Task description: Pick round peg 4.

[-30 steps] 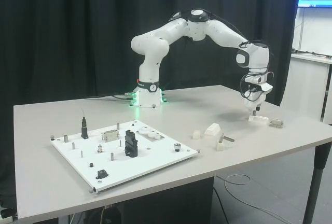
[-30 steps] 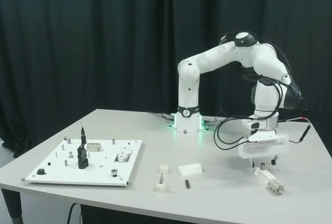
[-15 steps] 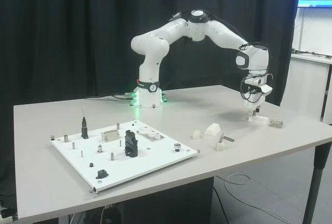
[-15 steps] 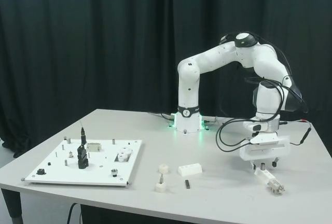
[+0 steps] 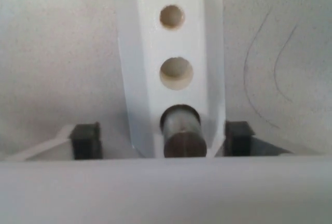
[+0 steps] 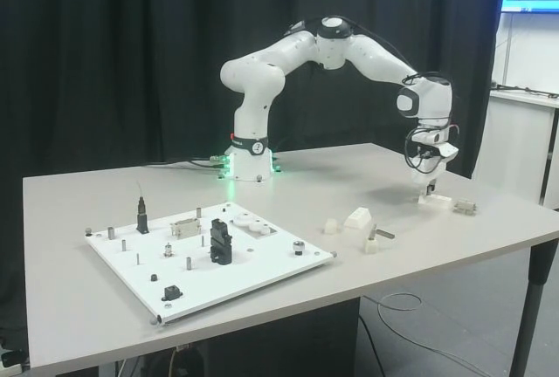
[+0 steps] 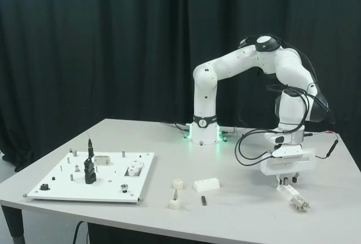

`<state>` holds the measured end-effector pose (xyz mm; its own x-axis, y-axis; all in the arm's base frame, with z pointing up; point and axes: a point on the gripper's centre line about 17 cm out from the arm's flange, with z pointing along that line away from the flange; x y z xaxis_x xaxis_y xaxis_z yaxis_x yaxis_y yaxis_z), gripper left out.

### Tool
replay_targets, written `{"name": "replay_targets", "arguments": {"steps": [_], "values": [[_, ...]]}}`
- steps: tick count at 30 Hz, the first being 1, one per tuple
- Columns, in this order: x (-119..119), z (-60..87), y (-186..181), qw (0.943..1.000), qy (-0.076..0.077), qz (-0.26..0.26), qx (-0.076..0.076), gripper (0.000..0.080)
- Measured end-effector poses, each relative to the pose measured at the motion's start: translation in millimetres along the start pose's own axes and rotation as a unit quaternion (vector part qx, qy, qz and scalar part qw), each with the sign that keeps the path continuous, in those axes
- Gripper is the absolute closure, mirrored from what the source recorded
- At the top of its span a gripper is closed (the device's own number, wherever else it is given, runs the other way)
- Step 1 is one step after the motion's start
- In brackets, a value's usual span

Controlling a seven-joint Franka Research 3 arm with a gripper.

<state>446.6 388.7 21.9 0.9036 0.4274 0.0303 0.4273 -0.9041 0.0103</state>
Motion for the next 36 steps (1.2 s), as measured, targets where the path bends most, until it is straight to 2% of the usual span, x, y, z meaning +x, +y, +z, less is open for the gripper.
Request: {"name": "replay_targets", "arguments": {"steps": [1,6,7,12,13,23,36], "values": [[-0.1,0.1,0.3,1.0000,0.000,0.000,0.000,0.0320],[0.3,0.1,2.1,1.0000,0.001,0.004,-0.001,0.0320],[0.5,0.1,2.5,1.0000,0.001,0.005,-0.001,0.0500],[2.3,-0.5,5.2,0.9999,0.004,0.011,-0.003,0.0500],[2.7,-0.8,5.8,0.9999,0.005,0.012,-0.003,0.0652],[9.6,-11.0,12.0,0.9997,0.013,0.020,-0.005,0.0650],[12.0,-47.0,15.5,0.9996,0.007,0.026,0.008,0.0650]]}}
